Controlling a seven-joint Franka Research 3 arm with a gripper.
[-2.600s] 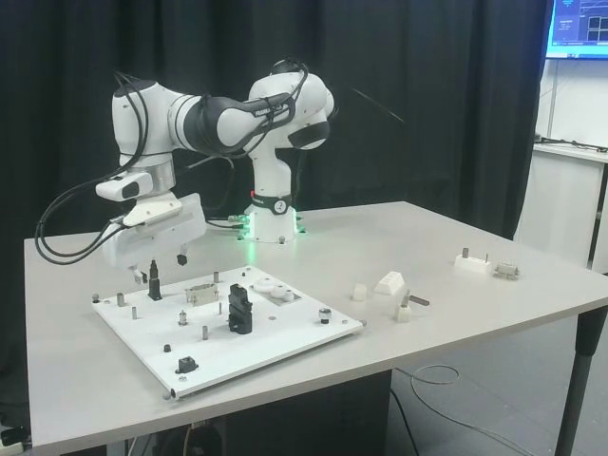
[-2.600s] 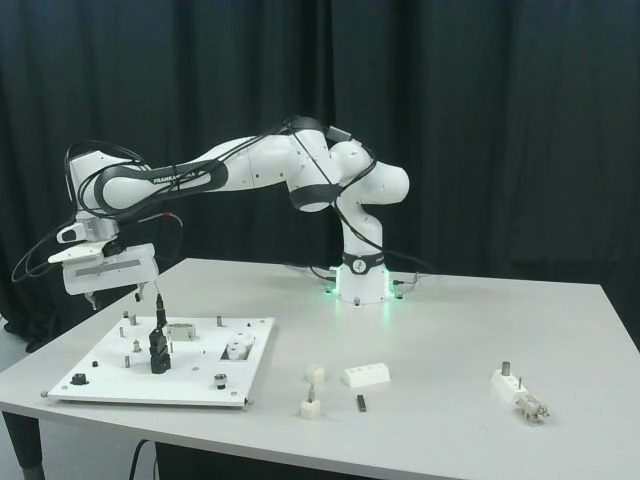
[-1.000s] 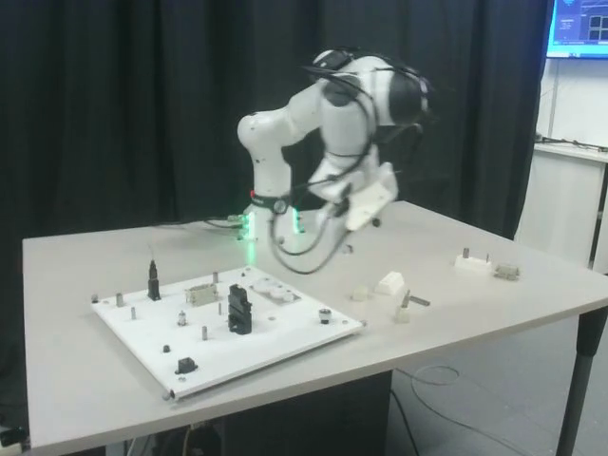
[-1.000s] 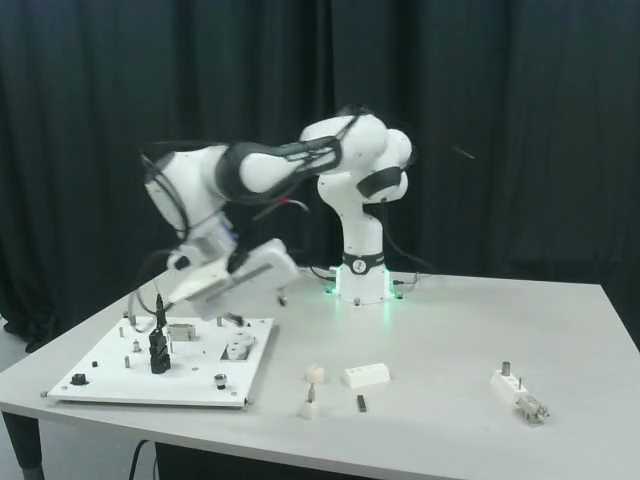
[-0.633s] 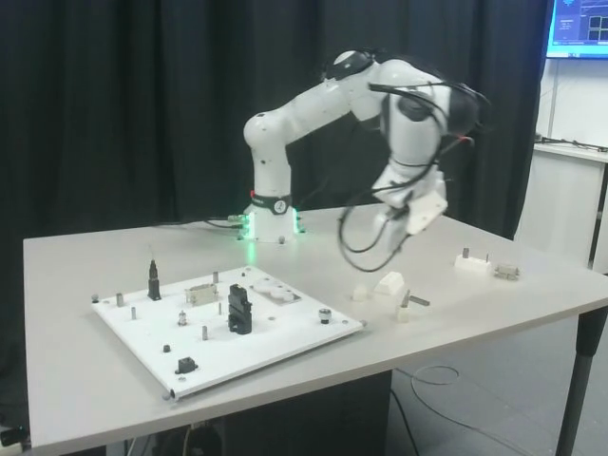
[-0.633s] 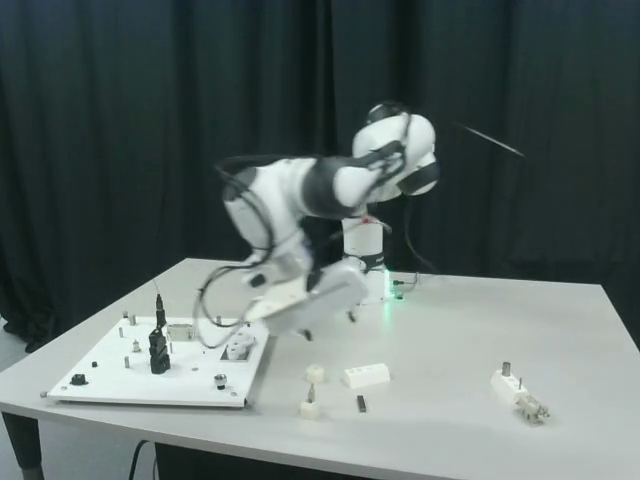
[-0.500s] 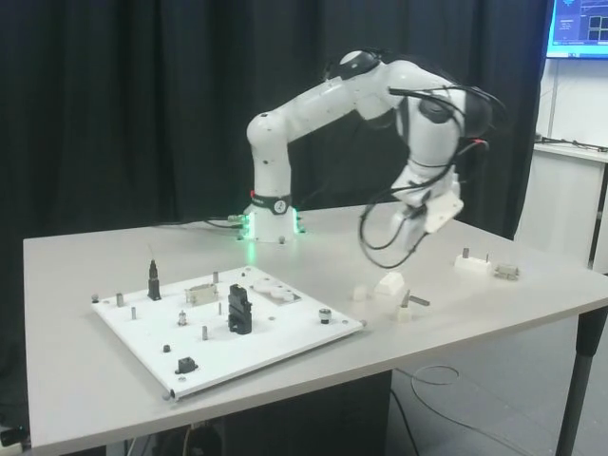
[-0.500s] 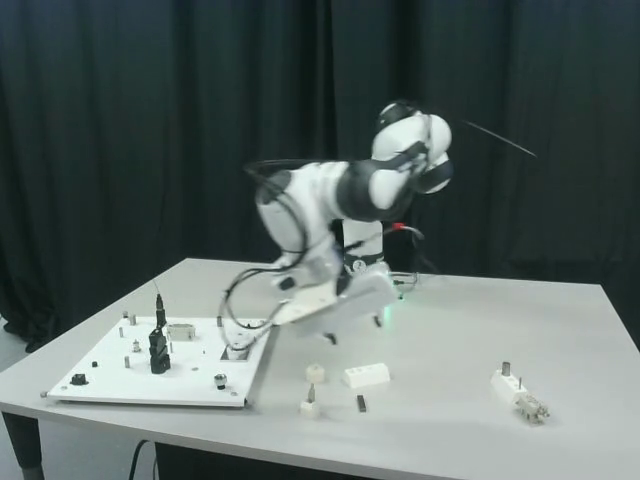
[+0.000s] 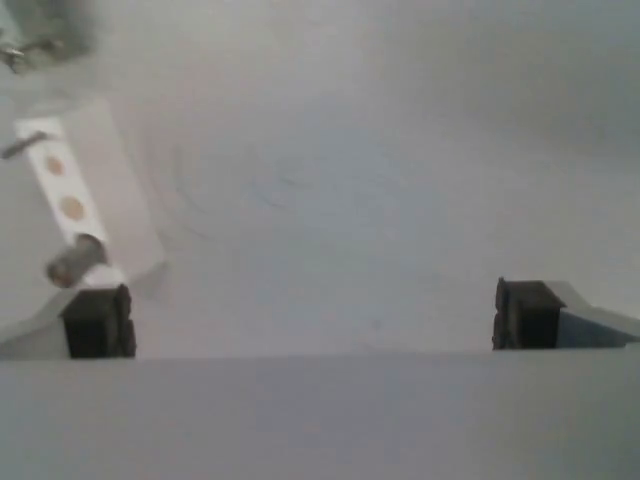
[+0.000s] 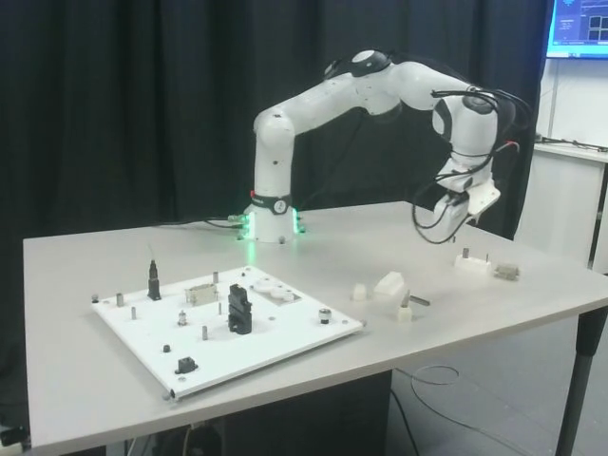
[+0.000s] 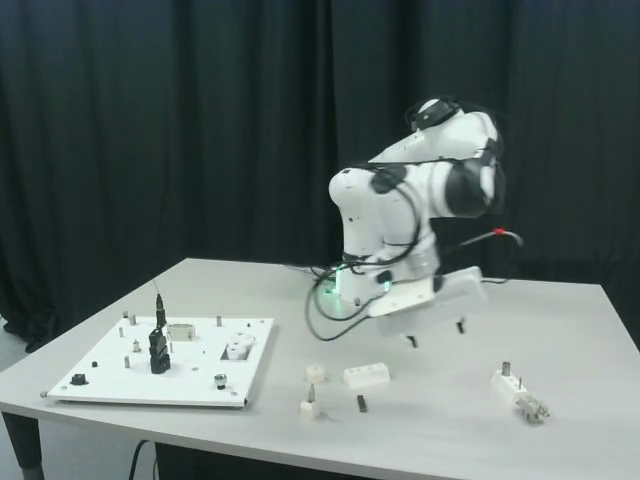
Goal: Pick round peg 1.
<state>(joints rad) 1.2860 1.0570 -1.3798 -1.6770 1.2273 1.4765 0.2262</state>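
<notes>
Claw [image 9: 310,318] (fingers spread) hovers above grey table [image 10: 532,285], black curtain [image 10: 142,114] behind.

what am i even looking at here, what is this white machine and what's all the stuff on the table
The white machine is a robot arm bolted to a grey table. At its end is a gripper with two fingers for picking things up.

Two pictures come from cameras in the room, each showing the arm and table from a different side. The third comes from a camera on the arm's wrist, looking down past the two black fingertips, which stand wide apart with nothing between them.

On the table lies a white board carrying small pegs and black parts. Nearer the middle sit a few small white blocks. Near the table's far end is a white holder with pegs standing in it; the gripper hangs in the air close to it.
</notes>
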